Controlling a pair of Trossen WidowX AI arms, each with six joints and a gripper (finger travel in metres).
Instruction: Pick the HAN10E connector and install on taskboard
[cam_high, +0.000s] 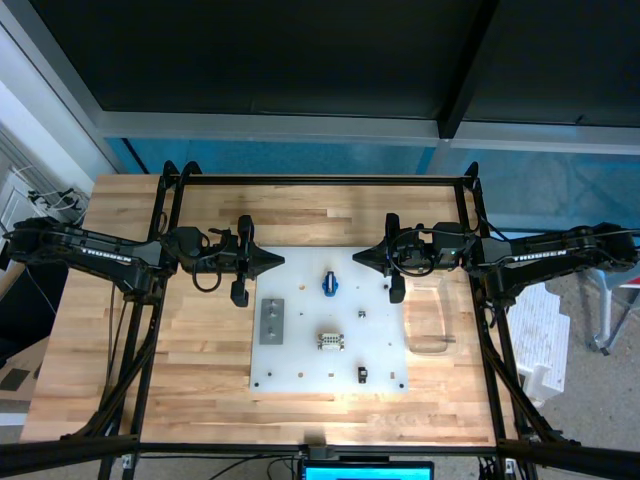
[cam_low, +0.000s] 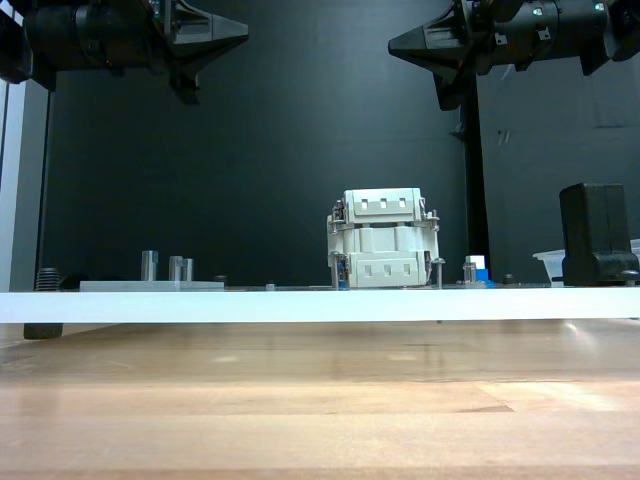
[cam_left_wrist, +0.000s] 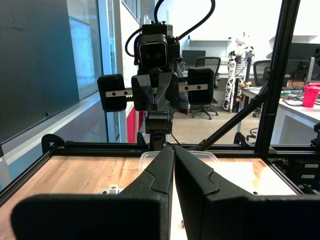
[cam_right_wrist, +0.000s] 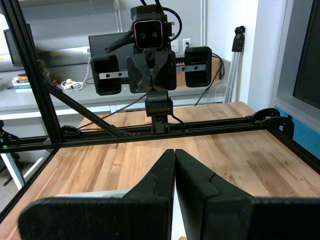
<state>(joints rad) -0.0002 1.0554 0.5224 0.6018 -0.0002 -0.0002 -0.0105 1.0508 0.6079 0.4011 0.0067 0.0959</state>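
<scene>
Pale wooden bench (cam_high: 150, 390) is carrying the large flat white plastic taskboard (cam_high: 300, 360). The small grey-beige rectangular HAN10E connector (cam_high: 329, 342) is sitting just near of the board's middle, apparently stacked on the wider beige flanged socket (cam_low: 385, 268). High over the board's far edge the left hand (cam_high: 275, 260) and the right hand (cam_high: 362, 257) are hanging tip to tip, well apart from the connector, both clenched on nothing. Whether the block is sitting fully home is not showing. Finishing well is probably calling for one hand descending straight, gripping the block's long sides and pressing level so nothing is binding.
</scene>
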